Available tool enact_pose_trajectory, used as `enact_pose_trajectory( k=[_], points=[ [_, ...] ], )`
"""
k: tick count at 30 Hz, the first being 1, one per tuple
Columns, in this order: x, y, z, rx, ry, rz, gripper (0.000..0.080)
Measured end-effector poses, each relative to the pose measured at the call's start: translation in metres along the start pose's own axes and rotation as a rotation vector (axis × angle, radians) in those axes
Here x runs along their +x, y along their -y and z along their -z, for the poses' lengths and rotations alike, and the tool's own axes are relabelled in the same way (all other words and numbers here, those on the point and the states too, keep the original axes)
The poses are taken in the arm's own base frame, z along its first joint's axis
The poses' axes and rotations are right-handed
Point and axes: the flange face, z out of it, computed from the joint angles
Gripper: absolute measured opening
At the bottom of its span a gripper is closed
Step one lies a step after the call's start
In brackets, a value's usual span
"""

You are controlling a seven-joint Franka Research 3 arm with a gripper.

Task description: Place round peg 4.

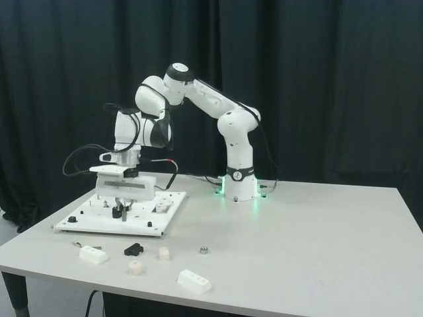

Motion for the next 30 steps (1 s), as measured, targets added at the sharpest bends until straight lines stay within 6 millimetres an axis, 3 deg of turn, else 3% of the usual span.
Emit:
enact_pose_trajectory(
  k=[14,30],
  points=[
    [0.036,0.039,-0.027,-0.024,0.005,0.017,0.0143],
    [0.048,0.051,-0.055,-0.057,0.036,0.013,0.0143]
  ],
)
